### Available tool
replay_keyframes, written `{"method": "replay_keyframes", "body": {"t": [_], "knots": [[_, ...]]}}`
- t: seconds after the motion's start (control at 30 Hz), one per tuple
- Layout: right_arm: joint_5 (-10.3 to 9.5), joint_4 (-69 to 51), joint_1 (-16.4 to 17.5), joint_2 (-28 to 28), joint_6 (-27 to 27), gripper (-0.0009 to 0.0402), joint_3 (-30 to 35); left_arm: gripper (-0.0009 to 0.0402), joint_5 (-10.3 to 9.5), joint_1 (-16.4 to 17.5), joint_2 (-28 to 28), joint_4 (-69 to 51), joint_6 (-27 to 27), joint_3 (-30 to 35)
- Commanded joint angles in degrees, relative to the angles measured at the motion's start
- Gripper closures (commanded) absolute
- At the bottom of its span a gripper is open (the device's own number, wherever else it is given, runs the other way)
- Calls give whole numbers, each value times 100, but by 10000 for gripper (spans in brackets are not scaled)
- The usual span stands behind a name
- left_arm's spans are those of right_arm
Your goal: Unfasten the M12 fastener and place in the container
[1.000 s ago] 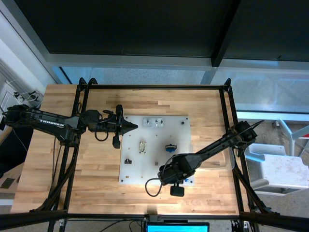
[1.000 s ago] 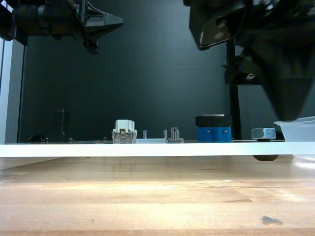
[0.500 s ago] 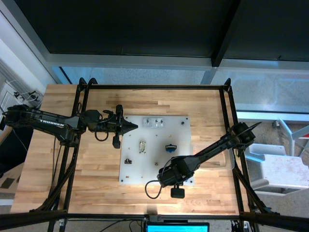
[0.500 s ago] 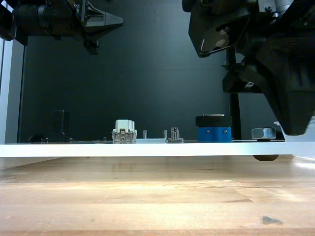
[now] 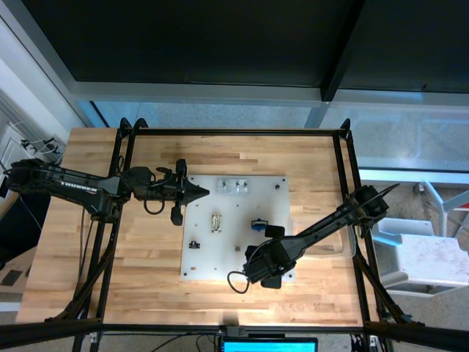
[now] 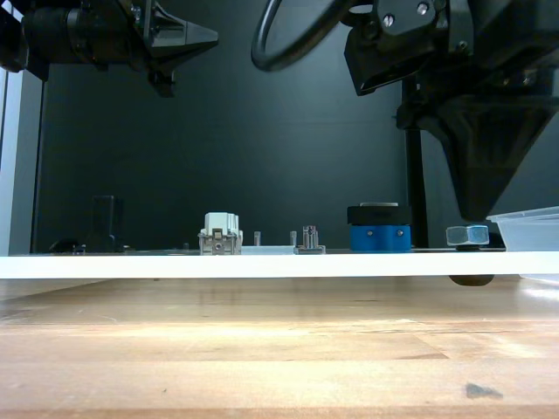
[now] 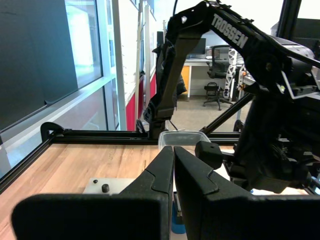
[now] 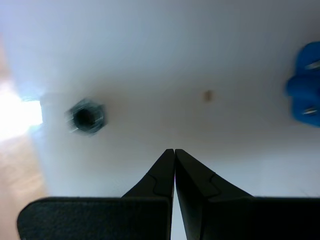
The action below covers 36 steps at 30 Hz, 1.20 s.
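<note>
R gripper (image 8: 174, 151): fingers pressed together, empty, over board (image 5: 220, 257) 5 o'clock corner. M12 nut (image 8: 86, 116) beside tips, prob on its stud (image 6: 468, 248). Spread fingers, centre on nut, then twist. Container (image 6: 527, 218) at 3 o'clock. L gripper (image 7: 173, 150) closed, parked 10 o'clock.

White board (image 5: 209, 264) on wooden table (image 5: 88, 257); blue-and-black block (image 6: 379, 236) mid-board right; beige connector (image 6: 219, 236) left of it.

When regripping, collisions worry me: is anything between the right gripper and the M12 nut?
Nothing visible: the right gripper hangs over bare board beside the M12 nut. The left gripper hangs over the board's left.
</note>
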Motion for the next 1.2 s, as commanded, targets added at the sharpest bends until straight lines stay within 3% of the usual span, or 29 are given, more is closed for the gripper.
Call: {"method": "replay_keyframes", "body": {"t": [0.03,0.17,0.27,0.33,0.73,0.83,1.13,1.2], "knots": [[-378,46,-2,-15,9,393,28,393,0,2,2,0,0,0],[-988,155,4,-17,-4,393,125,393,0,0,2,2,0,0],[-1552,428,9,-17,-11,393,162,393,0,0,2,-2,0,0],[-1775,568,13,-17,-9,393,164,393,0,2,2,0,0,0],[-1698,957,20,173,-319,393,13,393,0,0,2,0,0,0],[-1565,1045,17,175,-321,393,-103,393,0,0,2,0,0,0],[-1547,1143,9,157,-498,393,-138,393,0,2,2,0,0,0],[-1279,1108,9,144,-511,393,-138,393,0,0,2,0,0,0]]}}
